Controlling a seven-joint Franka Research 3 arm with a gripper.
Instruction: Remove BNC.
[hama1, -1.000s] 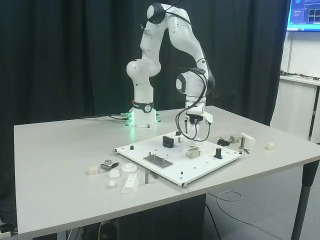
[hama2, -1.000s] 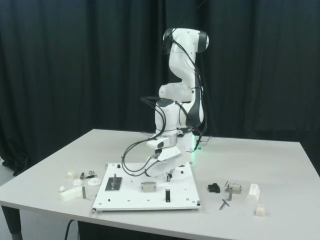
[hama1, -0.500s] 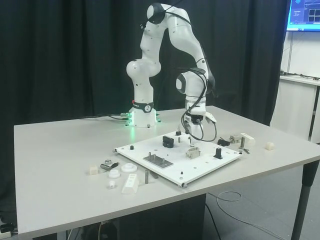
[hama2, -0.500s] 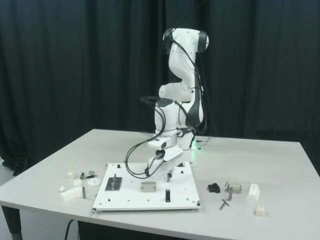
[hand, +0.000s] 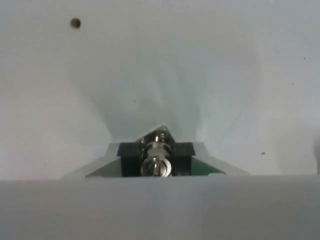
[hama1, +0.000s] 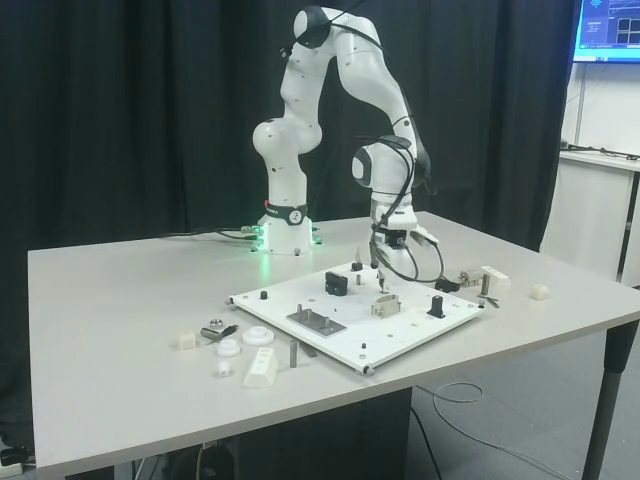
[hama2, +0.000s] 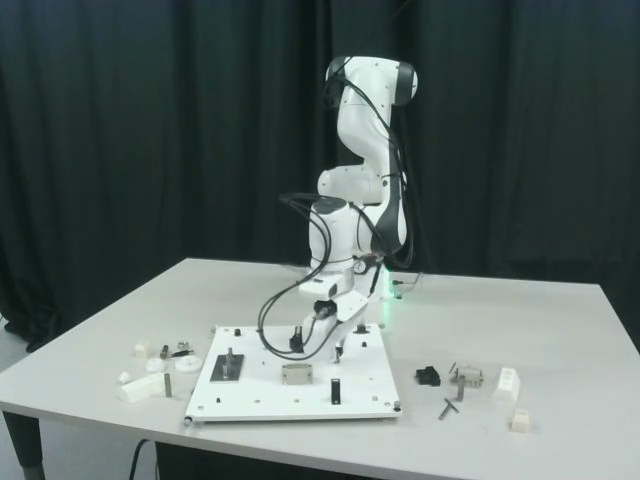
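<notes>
The claw (hama1: 383, 268) hangs low over the far side of the white board (hama1: 395, 335) on the grey desk (hama1: 110, 300); whether it grips anything I cannot tell. In the wrist view the BNC (hand: 156, 159) sits upright in its black mount (hand: 129, 159), apparently straight below. Loose white parts (hama1: 250, 352) lie beside the board, and a black cable (hama2: 280, 325) loops before the arm.

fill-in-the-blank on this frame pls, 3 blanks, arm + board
The white board lies on a ____ table.
The pincer hangs over the ____, not over the loose parts beside it.
The light at the arm's base glows ____.

Missing words: grey; board; green
</notes>
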